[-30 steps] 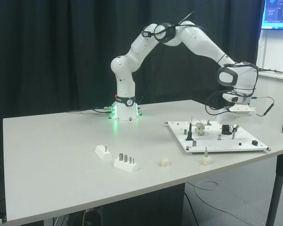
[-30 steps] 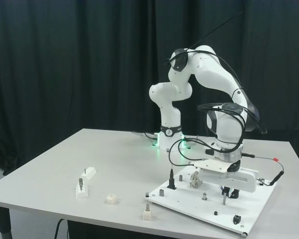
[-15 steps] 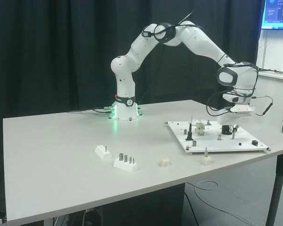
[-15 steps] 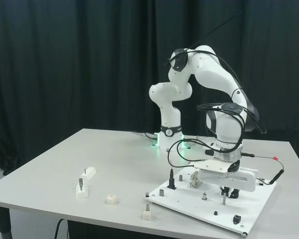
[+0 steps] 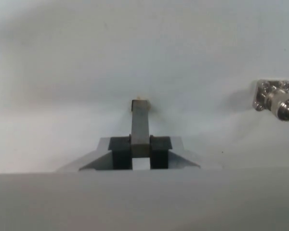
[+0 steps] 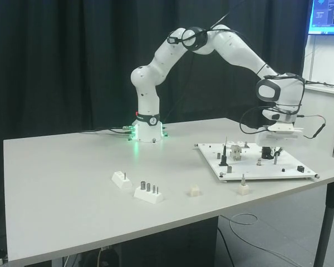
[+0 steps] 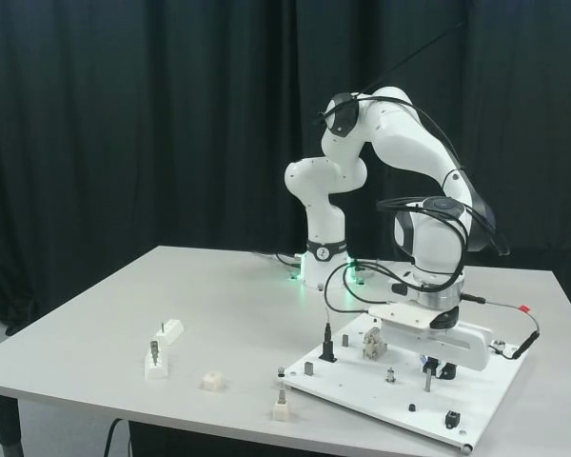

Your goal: Insert square peg 2.

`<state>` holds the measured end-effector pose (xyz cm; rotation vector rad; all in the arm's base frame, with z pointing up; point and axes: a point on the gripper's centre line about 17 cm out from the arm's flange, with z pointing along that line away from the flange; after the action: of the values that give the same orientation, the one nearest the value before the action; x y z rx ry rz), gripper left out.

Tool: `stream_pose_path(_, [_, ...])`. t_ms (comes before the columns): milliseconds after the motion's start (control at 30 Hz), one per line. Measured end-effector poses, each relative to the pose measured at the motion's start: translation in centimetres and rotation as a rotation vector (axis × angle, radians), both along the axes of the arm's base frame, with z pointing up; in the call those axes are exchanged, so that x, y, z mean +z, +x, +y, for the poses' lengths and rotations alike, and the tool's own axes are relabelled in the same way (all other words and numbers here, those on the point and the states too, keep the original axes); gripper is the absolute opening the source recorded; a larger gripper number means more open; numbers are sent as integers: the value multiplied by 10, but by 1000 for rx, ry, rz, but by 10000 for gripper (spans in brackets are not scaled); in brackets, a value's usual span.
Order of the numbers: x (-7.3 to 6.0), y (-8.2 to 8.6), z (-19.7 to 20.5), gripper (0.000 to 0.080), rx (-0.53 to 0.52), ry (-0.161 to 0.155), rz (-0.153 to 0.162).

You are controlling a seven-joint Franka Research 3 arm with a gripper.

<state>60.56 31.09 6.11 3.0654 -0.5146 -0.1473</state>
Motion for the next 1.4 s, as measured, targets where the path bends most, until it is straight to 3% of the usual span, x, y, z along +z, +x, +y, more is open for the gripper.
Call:
stream_pose_path(800, [0,1,2,75,-169,-14,-8])
stream_pose_path(1133, [0,1,2,75,-168,-14,-8])
stream_pose_path(1400, [0,0,2,75,-107,-9,-6])
